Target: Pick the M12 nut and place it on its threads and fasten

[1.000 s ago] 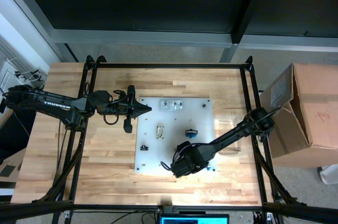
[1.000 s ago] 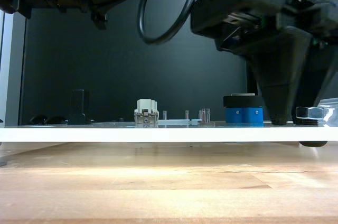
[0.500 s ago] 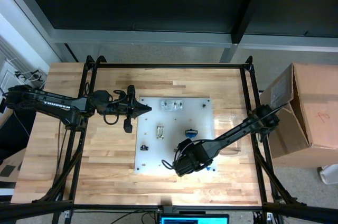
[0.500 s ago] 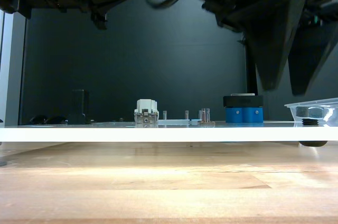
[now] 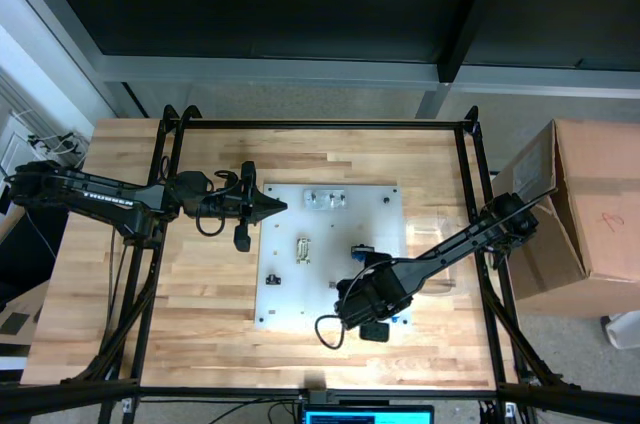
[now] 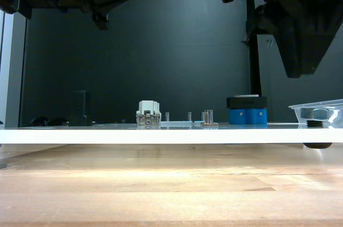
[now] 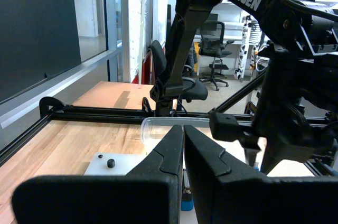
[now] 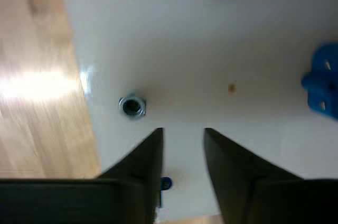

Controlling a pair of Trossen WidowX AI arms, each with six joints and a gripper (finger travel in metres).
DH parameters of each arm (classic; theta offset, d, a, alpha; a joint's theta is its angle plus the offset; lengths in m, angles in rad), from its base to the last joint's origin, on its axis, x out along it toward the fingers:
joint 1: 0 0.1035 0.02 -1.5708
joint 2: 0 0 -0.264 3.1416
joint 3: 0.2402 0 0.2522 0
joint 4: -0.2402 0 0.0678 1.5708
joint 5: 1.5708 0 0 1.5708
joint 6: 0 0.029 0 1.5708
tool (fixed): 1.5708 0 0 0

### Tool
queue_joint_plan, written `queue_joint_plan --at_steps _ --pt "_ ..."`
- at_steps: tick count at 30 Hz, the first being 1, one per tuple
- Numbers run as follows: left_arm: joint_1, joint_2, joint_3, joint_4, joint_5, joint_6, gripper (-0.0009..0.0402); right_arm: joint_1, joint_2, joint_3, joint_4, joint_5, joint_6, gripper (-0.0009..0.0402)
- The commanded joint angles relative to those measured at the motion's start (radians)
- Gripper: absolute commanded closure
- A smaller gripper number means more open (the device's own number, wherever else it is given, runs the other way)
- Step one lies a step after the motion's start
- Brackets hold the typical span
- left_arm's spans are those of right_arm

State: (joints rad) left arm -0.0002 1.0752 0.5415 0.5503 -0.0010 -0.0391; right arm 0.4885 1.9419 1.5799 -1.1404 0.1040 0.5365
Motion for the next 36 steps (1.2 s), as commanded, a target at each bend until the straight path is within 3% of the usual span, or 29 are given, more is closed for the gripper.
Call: queue_joint_plan --at_steps 1,4,8,14,32,34,36 --pt "0.0 0.0 0.0 0.0 0.0 0.0 0.0393 0.003 0.013 -0.001 0.005 -0.022 -0.075 0.0398" --pt "0.0 0.0 0.0 0.0 0.0 0.0 0.0393 0.004 0.024 -0.001 0.017 -0.03 -0.111 0.0376" --pt "0.0 0.0 0.0 0.0 0.0 0.0 0.0393 0.004 0.043 -0.002 0.032 -0.072 -0.182 0.0387" --pt "0.0 0.0 0.0 0.0 0.0 0.0 0.0393 0.002 0.05 -0.002 0.037 -0.039 -0.212 0.0395" --pt "0.0 0.0 0.0 0.0 0.0 0.0 0.0393 0.003 0.05 -0.061 0.12 -0.037 -0.213 0.0393" --pt "0.0 0.0 0.0 0.0 0.0 0.0 0.0393 0.003 0.05 -0.061 0.121 -0.076 -0.213 0.0393" --pt "0.0 0.0 0.0 0.0 0.0 0.0 0.0393 0.003 0.05 -0.061 0.125 -0.179 -0.225 0.0393"
